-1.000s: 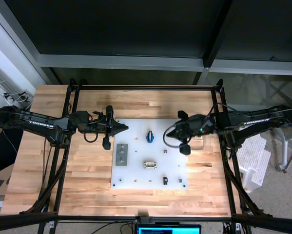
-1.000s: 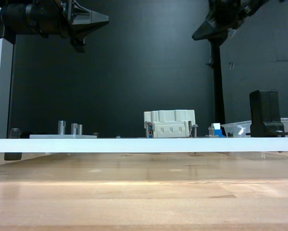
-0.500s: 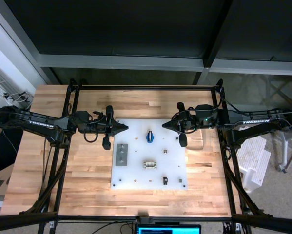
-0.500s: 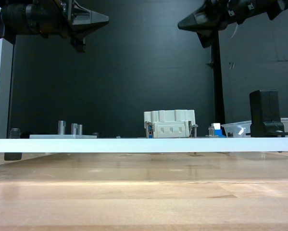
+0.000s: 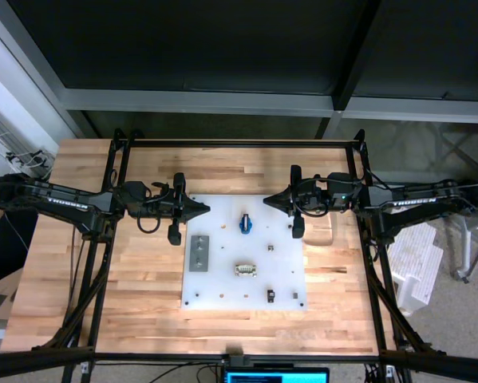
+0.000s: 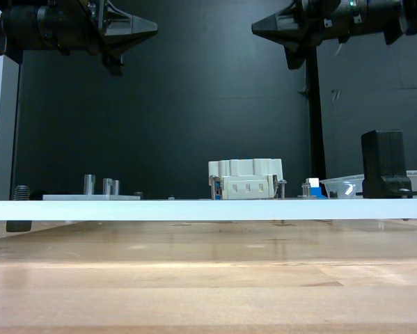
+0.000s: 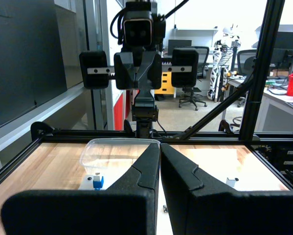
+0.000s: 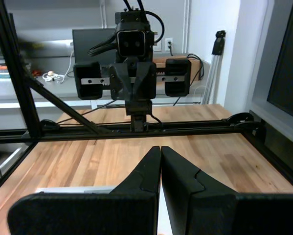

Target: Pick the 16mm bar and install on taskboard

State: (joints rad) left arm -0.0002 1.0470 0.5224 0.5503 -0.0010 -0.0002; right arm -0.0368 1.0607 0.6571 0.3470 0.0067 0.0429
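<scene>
The taskboard (image 5: 223,289) is a white square plate in the middle of the table, carrying a grey metal block (image 5: 199,252), a small blue part (image 5: 245,223), a silver connector (image 5: 245,271) and a black fitting (image 5: 270,297). The 16mm bar is out of view. My left gripper (image 5: 207,209) hovers high over the board's far left corner, shut and empty. My right gripper (image 5: 266,201) hovers high over the board's far edge, level, pointing left at the left gripper, also shut and empty. Each wrist view shows closed fingers (image 7: 148,166) (image 8: 148,171) with the other arm opposite.
A clear plastic container (image 7: 119,152) sits on the table by the board's far right side. In the low view the board edge (image 6: 208,209) runs across, with pegs (image 6: 100,185) on the block, the connector (image 6: 246,179) and the black fitting (image 6: 386,174). Black frame rails border the table.
The right arm lifted its gripper from a downward tilt beside the board to a level pose and reached left over the board's far edge. The left arm stayed still.
</scene>
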